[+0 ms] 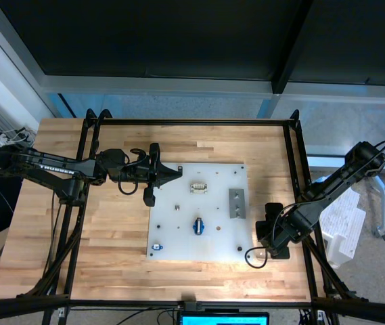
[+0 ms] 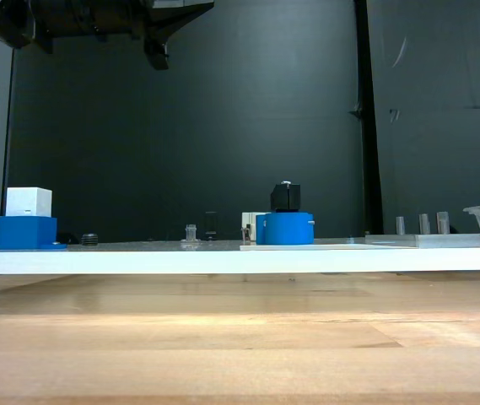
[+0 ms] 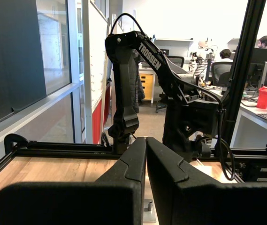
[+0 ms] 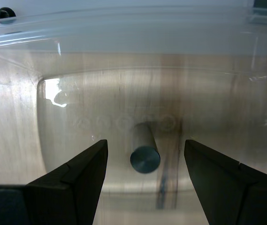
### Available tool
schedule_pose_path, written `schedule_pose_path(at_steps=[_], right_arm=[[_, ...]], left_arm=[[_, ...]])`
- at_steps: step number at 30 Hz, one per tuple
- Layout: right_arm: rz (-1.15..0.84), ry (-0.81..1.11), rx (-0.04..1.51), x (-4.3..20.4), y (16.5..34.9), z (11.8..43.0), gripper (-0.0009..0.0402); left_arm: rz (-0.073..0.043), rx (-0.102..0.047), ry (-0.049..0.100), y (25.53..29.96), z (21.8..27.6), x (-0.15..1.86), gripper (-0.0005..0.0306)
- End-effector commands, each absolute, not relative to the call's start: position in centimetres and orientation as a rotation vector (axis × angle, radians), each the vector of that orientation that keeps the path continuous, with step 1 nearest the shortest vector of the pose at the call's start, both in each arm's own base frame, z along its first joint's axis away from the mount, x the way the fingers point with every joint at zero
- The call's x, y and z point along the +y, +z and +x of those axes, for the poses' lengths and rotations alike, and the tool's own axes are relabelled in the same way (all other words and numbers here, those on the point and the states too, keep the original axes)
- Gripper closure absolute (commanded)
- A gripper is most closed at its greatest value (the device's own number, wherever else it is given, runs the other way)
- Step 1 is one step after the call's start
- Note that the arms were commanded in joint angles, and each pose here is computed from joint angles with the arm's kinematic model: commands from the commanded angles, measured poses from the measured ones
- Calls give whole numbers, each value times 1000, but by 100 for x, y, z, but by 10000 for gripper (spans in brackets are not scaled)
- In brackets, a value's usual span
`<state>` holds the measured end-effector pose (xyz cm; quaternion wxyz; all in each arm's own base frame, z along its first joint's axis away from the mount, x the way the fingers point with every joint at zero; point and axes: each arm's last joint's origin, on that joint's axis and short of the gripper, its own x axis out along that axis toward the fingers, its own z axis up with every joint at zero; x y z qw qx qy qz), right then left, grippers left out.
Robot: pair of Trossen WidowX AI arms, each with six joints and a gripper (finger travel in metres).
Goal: Pick the 16mm cylinder and install on the taskboard
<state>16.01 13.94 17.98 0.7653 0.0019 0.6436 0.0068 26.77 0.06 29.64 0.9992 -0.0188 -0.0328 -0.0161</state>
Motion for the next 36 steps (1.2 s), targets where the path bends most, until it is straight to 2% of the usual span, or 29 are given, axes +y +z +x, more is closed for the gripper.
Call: schedule_pose_path(at_steps=[1, 21, 36], right_arm=[[7, 16, 1396, 1388, 1766, 1595, 175], [0, 20, 1394, 1380, 1735, 1586, 257], [-1, 24, 1395, 1380, 1737, 1585, 357]], left_arm=[[-37, -66, -32, 2964, 2677, 6, 300], [-37, -66, -32, 2964, 2677, 6, 300], [-37, -66, -32, 2964, 2677, 6, 300]])
